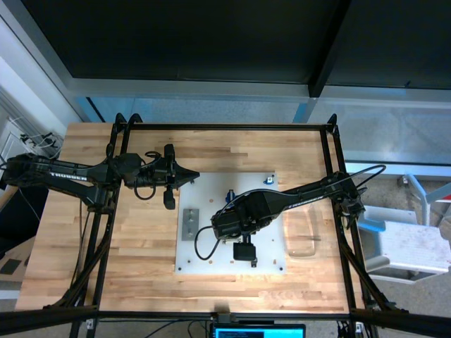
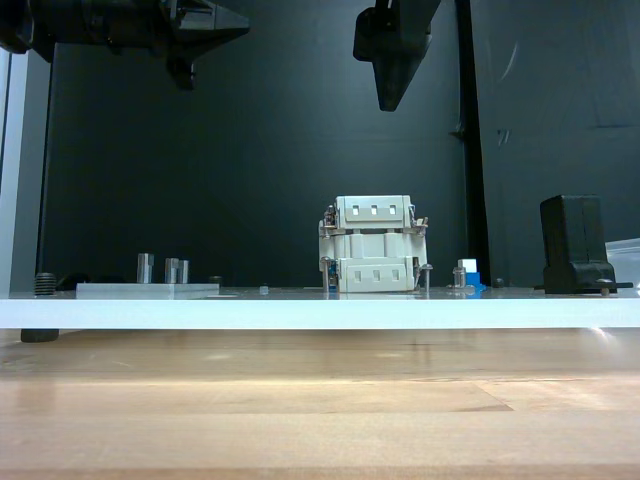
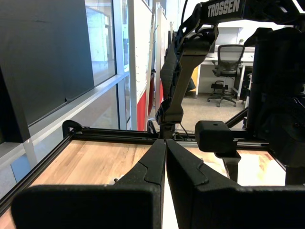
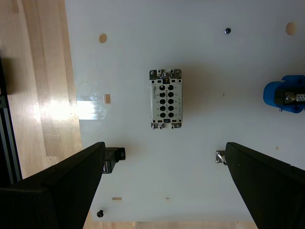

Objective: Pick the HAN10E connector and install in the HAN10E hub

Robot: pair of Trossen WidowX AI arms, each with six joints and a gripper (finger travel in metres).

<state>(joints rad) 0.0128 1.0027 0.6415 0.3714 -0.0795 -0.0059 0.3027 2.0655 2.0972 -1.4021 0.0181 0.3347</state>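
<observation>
Right gripper [image 4: 164, 145] wide above HAN10E connector [image 4: 165, 98]; left gripper [image 3: 165, 143] closed, leftward (TROSSEN arm [image 1: 67, 174]).

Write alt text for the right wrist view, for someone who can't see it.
The open right gripper hangs above a pale grey rectangular HAN10E connector with rows of dark pin holes, on a white task board. A blue plug and a small black block also sit on the board. The left gripper, shut over the left of the wooden table, is outside this view.

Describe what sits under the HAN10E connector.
The HAN10E connector sits on the HAN10E hub; the hub's socket face is covered. The right gripper, open, hangs above it; the left gripper, shut, is high at the left.
</observation>
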